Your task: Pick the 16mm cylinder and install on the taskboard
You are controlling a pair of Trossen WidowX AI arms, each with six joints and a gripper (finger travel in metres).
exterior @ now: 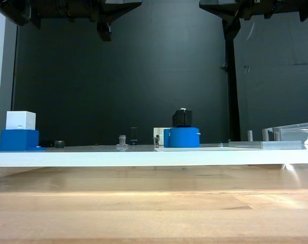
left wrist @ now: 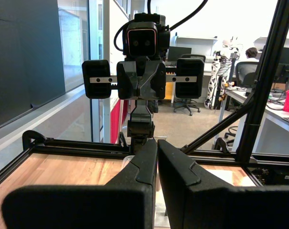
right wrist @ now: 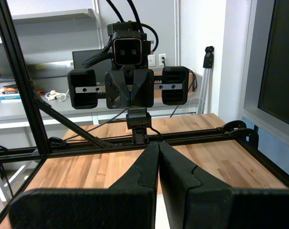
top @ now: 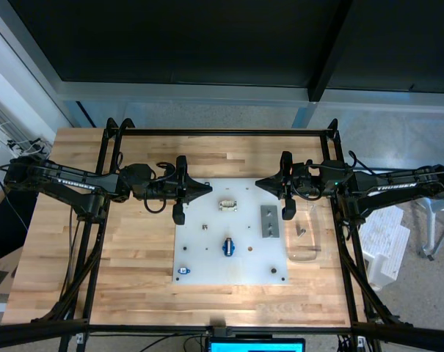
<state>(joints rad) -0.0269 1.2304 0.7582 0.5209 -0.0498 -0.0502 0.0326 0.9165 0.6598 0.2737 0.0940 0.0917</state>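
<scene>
Left tool (top: 209, 188): pressed together, high over far-left edge of taskboard (top: 207, 257). Right tool (top: 257, 183): pressed together, high over its far edge. Cylinder (top: 300, 229): lying in clear tray (top: 304, 258) just beside taskboard, right-arm side. Risk: tiny peg likely to tip or squirt from pinch; tray wall may foul the tool's descent.

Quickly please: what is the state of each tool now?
Left tool: shut, holding nothing, high over the taskboard, far left part.
Right tool: shut, holding nothing, high over its far right part.
</scene>
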